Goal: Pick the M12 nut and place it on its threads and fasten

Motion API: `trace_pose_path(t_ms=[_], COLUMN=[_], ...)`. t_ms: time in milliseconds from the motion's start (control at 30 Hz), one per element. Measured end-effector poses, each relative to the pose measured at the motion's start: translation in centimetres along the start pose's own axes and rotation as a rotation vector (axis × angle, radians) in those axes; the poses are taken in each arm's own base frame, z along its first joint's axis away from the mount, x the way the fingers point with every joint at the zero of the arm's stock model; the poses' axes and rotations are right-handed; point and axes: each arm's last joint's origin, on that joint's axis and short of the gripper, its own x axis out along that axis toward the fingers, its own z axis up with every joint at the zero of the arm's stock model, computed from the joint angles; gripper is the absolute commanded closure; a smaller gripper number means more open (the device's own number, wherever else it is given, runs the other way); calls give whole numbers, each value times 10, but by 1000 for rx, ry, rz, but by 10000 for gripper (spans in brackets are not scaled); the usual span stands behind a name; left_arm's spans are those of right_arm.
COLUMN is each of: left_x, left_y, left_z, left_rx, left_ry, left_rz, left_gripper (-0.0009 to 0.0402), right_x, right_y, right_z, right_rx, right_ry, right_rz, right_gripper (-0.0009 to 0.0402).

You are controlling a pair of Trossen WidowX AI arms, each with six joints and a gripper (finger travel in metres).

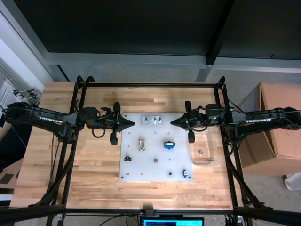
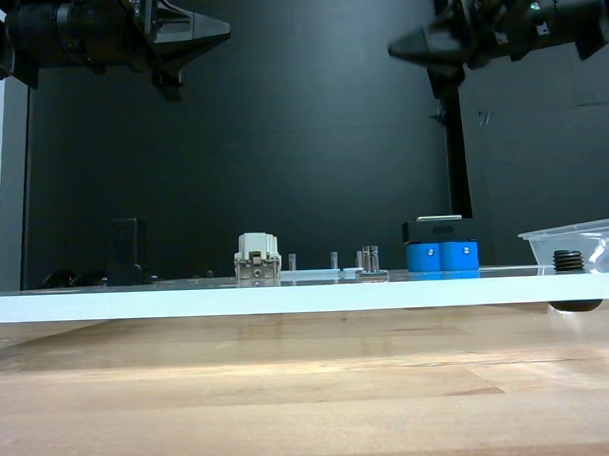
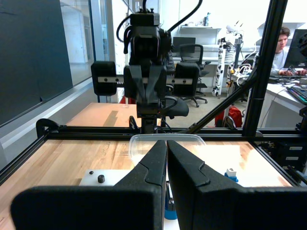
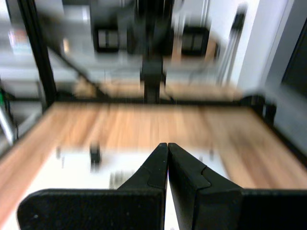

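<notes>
Nut (image 1: pixel 200 151), one, in tray (image 1: pixel 209 163); two claws (image 1: pixel 133 124) (image 1: pixel 171 122) aloft.

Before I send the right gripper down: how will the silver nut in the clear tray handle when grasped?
The nut lies free in the clear tray; small and metal, it is probably rigid and light, but may skid on smooth plastic. Left gripper and right gripper hang shut above the board.

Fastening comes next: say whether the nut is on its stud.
Off. The nut lies loose in the clear tray; the stud shows bare ribs. Left tool and right tool hang shut over the board.
</notes>
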Motion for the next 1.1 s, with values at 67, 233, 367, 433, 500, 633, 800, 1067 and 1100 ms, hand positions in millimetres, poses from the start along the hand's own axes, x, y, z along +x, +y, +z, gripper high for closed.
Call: trace_pose_path(t_ms=[67,233,367,433,500,633,800,1067,1100], left_x=[0,0,0,0,0,0,0,0,0], left_y=[0,0,0,0,0,0,0,0,0], left_z=[0,0,0,0,0,0,0,0,0], left_rx=[0,0,0,0,0,0,0,0,0], left_ry=[0,0,0,0,0,0,0,0,0], left_rz=[0,0,0,0,0,0,0,0,0], left_gripper=[393,393,393,393,393,393,393,393,393], right_x=[-3,-11,-17,-20,-23,-26,-30,-34,-35], right_y=[1,7,21,31,40,54,65,77,79], right_z=[1,0,-2,-3,-4,-3,-2,-10,-11], right_rx=[-16,-31,-114,-179,-252,-389,-536,-699,-745], right_ry=[127,420,603,685,762,857,951,1090,1096], right_rz=[14,57,144,204,258,325,431,525,542], right_gripper=[394,394,393,393,393,393,393,393,393])
